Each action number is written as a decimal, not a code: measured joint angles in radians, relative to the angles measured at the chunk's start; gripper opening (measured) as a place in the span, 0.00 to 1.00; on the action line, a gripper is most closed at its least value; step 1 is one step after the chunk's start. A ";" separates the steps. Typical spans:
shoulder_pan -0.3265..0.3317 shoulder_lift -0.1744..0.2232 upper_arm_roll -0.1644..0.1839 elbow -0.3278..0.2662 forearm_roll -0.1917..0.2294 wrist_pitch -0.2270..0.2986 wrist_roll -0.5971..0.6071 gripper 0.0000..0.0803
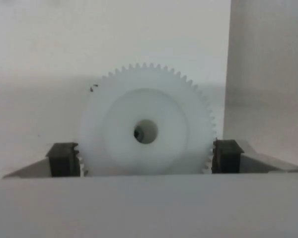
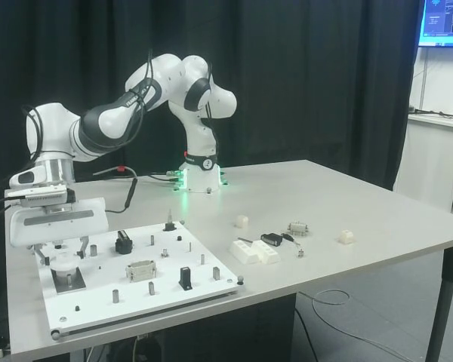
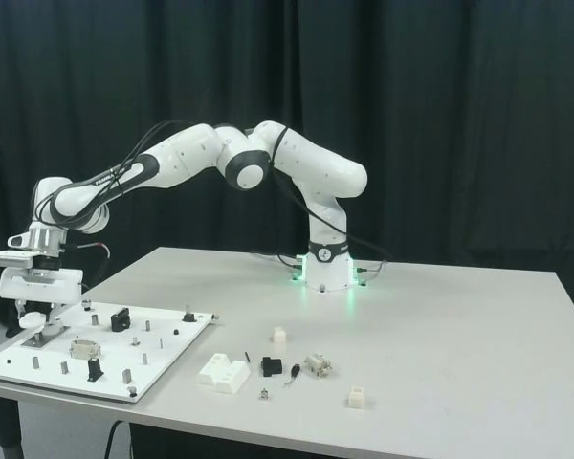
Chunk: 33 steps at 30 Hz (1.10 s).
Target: Place large gear.
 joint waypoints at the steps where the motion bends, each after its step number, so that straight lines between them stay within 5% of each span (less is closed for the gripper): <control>1: 0.000 -0.002 -0.001 0.001 0.000 -0.005 0.000 0.73; 25: 0.006 -0.014 -0.006 0.001 0.000 -0.029 0.010 0.73; 33: 0.017 -0.019 -0.006 0.001 0.002 -0.072 0.014 0.73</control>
